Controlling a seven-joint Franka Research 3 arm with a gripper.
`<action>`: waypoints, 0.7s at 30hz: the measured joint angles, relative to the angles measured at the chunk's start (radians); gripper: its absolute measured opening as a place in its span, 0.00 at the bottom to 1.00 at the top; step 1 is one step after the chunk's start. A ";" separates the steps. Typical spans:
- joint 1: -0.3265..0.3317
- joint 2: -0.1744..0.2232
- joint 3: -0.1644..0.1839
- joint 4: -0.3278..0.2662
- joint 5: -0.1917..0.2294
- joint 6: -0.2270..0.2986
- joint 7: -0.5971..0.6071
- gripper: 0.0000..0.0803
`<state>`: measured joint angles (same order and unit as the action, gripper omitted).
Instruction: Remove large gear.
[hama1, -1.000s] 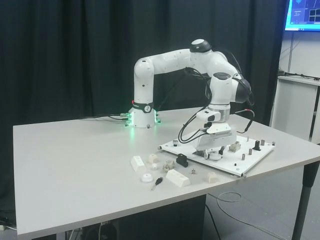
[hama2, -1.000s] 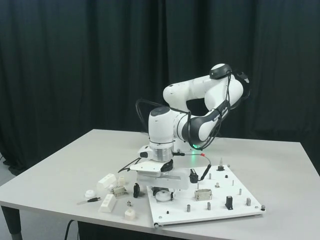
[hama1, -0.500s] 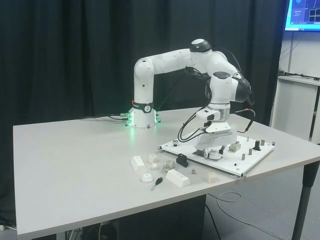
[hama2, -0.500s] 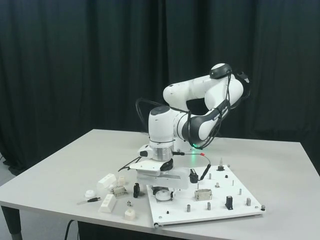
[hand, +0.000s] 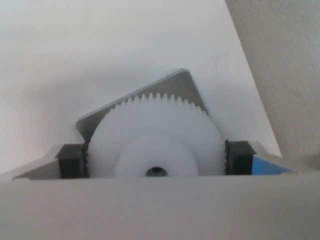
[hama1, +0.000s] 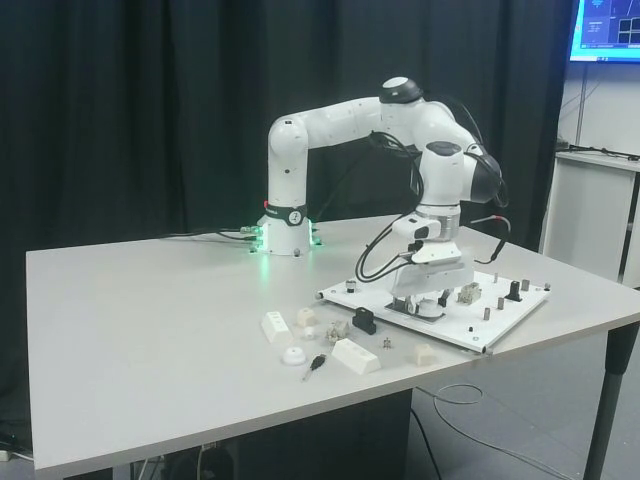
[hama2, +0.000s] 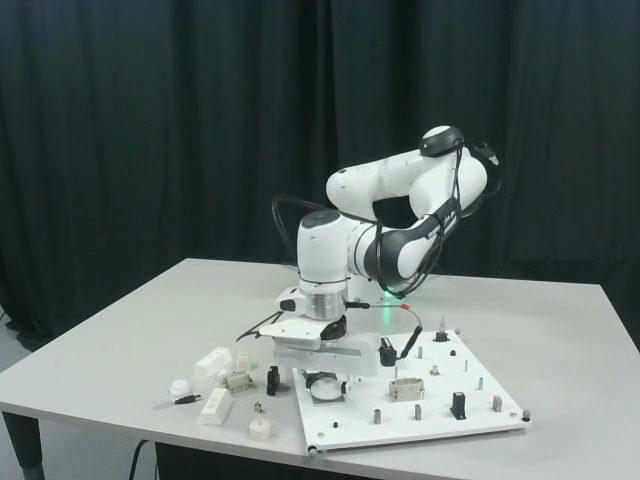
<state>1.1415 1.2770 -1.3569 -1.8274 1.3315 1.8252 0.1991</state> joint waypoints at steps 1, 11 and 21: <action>0.000 -0.001 0.000 0.000 -0.001 0.000 0.000 0.74; 0.010 -0.005 -0.027 -0.004 -0.005 -0.022 0.000 0.74; 0.021 -0.007 -0.060 -0.004 -0.008 -0.048 0.000 0.74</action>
<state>1.1630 1.2700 -1.4170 -1.8312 1.3237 1.7769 0.1991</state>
